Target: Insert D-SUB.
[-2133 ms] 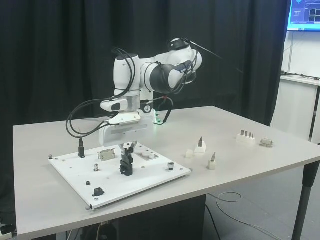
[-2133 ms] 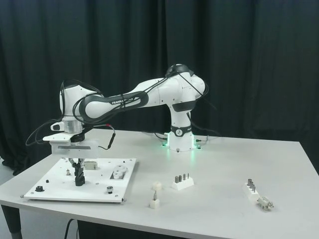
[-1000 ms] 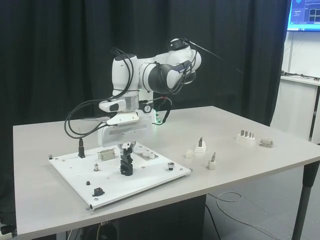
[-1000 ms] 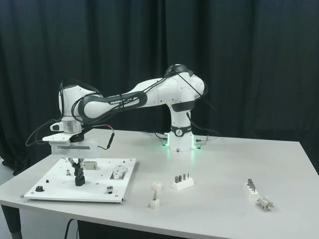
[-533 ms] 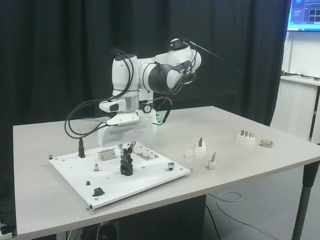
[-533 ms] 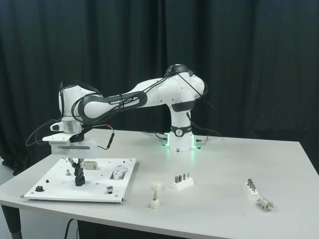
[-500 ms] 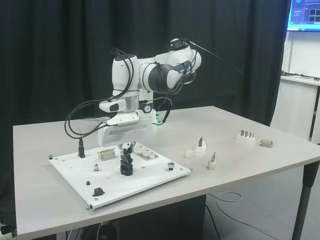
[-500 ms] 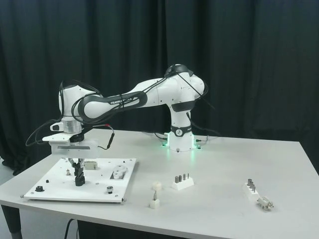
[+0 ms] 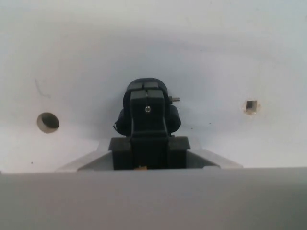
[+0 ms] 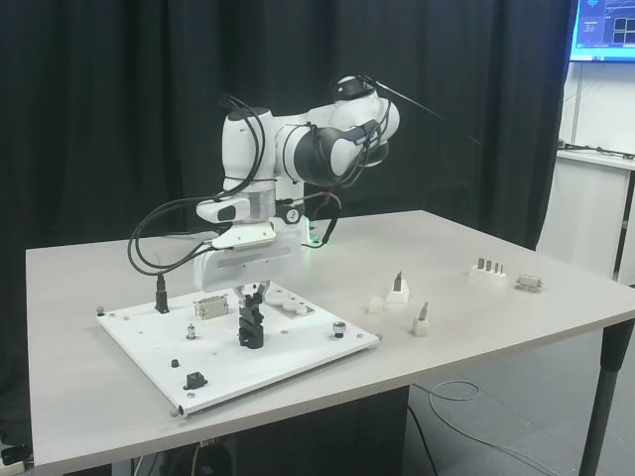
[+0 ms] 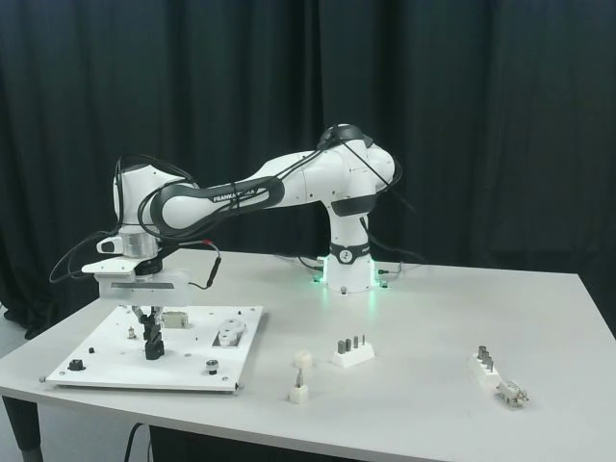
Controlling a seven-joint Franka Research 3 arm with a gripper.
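Gripper [image 10: 250,337] is down on the white board [image 10: 149,342], fingers together, clamped on a black part [image 9: 146,112] that stands on the board; wrist view shows the two black fingers pressed flat against each other over it. Can't tell what that part is, but it doesn't look like the D-SUB.

Likely D-SUB connector [image 11: 511,393] sits at the far end of the grey table [image 11: 433,318], well apart from the gripper, just beside a white block with pins [image 11: 484,364]. Untouched. A metal-looking receptacle [image 10: 209,306] on the board, near the gripper, is my guess for the socket.

Handling, my read: small, light, rigid shell, slippery metal faces, pins bendable if cocked. Grip across the long flat sides of the shell, not the pin face, and keep it square to the socket.

Board is flat and hard, with a hole [image 9: 47,121] and small fixtures. Two more white holders [image 10: 397,291] stand mid-table. Black curtain [image 11: 462,115] behind, green light at the arm base [image 11: 346,274].
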